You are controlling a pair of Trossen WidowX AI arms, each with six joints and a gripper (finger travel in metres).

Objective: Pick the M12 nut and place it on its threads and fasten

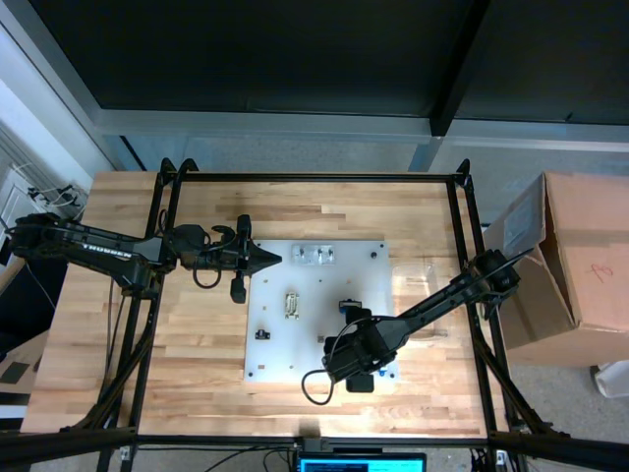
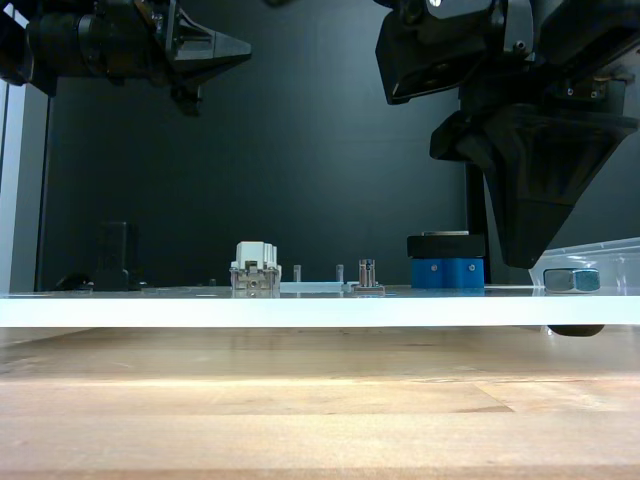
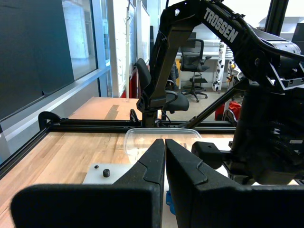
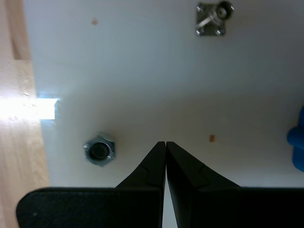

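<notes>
One M12 nut (image 4: 109, 152), and I judged it sat on its stud (image 4: 99, 151), whose dark core filled the bore, low near the white board's (image 4: 142, 85) 5 o'clock corner. My right gripper (image 4: 165, 142) hovered just beside it, fingers clenched on nothing. The left gripper (image 1: 278, 259), at the board's 10 o'clock, was also clenched and empty. I judged fastening the step in hand. The next move called for opening, straddling the flats and turning. Count: one nut, two grippers, one clear tray (image 1: 423, 277).

TROSSEN stands in white on the right arm (image 3: 221, 23); the left arm (image 1: 98, 249) seemingly bears the same.
</notes>
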